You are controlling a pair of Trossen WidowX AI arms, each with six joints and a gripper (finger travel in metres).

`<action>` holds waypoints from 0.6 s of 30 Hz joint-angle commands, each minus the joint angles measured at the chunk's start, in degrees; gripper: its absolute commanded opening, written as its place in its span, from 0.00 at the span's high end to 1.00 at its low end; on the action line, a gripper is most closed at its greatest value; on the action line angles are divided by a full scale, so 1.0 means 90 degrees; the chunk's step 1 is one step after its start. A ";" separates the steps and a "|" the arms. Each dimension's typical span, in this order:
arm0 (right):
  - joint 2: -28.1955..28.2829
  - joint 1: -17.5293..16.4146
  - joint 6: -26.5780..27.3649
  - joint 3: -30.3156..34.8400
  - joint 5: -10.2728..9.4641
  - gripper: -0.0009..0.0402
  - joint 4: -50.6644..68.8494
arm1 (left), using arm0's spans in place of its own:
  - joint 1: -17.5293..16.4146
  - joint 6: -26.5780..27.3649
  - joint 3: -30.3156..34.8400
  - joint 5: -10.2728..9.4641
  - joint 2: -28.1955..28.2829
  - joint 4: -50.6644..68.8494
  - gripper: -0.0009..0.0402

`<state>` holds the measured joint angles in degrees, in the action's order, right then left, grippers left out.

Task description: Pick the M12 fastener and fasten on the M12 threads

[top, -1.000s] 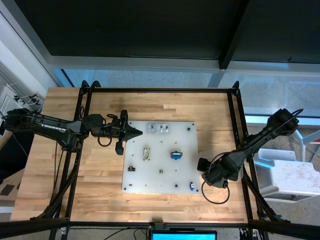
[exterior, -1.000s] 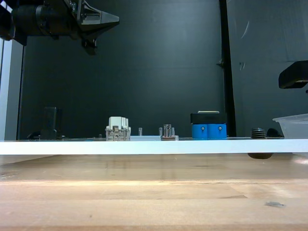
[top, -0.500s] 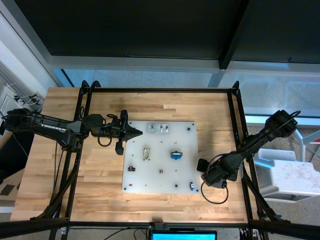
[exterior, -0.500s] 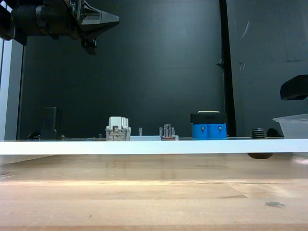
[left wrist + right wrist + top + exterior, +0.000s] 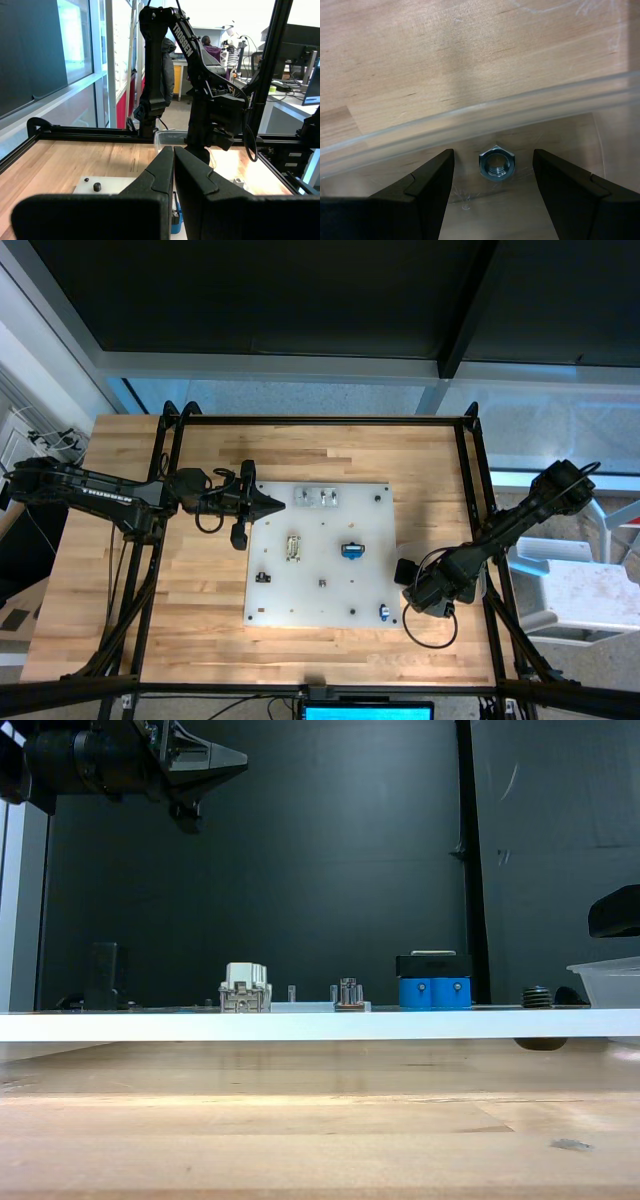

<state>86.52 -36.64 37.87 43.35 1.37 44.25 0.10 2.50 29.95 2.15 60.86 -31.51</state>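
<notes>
Right gripper (image 5: 493, 154) is hovering over the clear tray (image 5: 470, 118) just off the board's right side. Its fingers (image 5: 427, 187) are spread wide and gripping nothing. They are straddling the M12 nut (image 5: 497, 163), one on each side with a clear gap both ways, so it looks like it is lining up for a straight drop and pinch. The nut is lying flat on the tray floor, just beside the tray's curved wall, which may be crowding the approach a bit. Nut look: silver-grey, hexagonal, bore facing up at the camera with threads showing inside, clearly narrower than the spread between the fingers, and likely to slide on the smooth plastic if it is nudged off-centre. The stud (image 5: 538, 996) is standing bare on the white board (image 5: 300, 1025), ribs showing and nothing on it, so fastening is not yet begun. Left gripper (image 5: 173, 152) is hanging high over the board's left edge, fingers pressed together and empty, seemingly parked out of the way.
</notes>
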 commanded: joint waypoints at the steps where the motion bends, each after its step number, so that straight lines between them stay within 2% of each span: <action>1: 0.0000 0.0000 0.0005 -0.0019 0.0007 0.44 -0.0017 | 0.0000 -0.0002 0.0000 0.0000 0.0000 -0.0002 0.98; 7: 0.0000 0.0000 0.0005 -0.0022 0.0005 0.46 -0.0024 | -0.0002 -0.0002 0.0000 0.0000 0.0000 -0.0002 0.98; 18: 0.0000 0.0000 0.0007 -0.0022 -0.0007 0.67 -0.0024 | 0.0000 -0.0002 0.0000 0.0000 0.0000 -0.0002 0.98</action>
<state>86.52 -36.62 37.95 43.18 1.50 43.90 0.10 2.50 29.95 2.15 60.84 -31.51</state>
